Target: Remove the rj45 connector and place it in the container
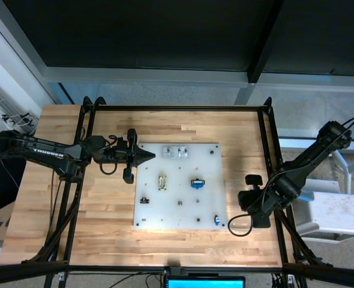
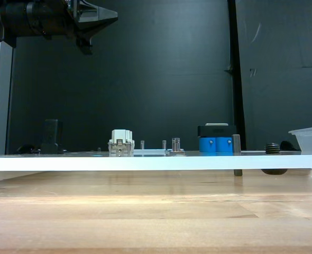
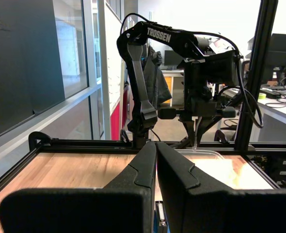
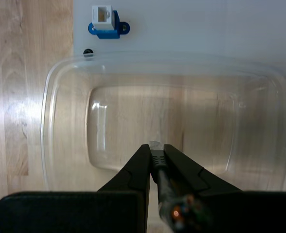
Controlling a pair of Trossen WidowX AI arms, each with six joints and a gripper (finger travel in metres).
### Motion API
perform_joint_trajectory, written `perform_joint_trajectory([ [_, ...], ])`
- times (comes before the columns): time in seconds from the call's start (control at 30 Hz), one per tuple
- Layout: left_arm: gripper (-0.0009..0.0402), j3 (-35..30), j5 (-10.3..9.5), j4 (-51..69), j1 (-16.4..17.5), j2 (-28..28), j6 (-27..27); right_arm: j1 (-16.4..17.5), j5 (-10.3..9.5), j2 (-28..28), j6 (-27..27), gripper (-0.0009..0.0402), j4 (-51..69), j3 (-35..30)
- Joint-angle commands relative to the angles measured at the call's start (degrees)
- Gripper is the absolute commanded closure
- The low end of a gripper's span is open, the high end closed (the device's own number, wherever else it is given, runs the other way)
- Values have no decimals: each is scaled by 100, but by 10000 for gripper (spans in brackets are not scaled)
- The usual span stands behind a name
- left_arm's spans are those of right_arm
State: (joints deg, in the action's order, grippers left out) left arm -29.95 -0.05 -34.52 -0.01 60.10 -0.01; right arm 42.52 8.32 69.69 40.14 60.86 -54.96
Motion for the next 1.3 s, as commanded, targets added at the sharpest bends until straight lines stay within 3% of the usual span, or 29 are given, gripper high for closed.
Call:
perform_joint_trajectory([
  [0.03, 392, 0, 2, 0, 2, 2, 0, 7, -42, 4, -9, 393, 0, 7],
  [0.2, 392, 0, 2, 0, 2, 2, 0, 11, -44, 4, -7, 377, 11, 9],
  [0.53, 392, 0, 2, 0, 0, 2, 0, 11, -90, 4, 133, 252, 52, 9],
  [0.77, 392, 0, 2, 0, 0, 2, 0, 11, -87, 4, 177, 190, 249, 9],
  [1.0, 392, 0, 2, 0, 0, 0, 0, 11, -83, 4, 160, 162, 254, 9],
  [1.3, 392, 0, 2, 0, 2, 0, 0, 11, -85, 4, 153, 162, 256, 9],
])
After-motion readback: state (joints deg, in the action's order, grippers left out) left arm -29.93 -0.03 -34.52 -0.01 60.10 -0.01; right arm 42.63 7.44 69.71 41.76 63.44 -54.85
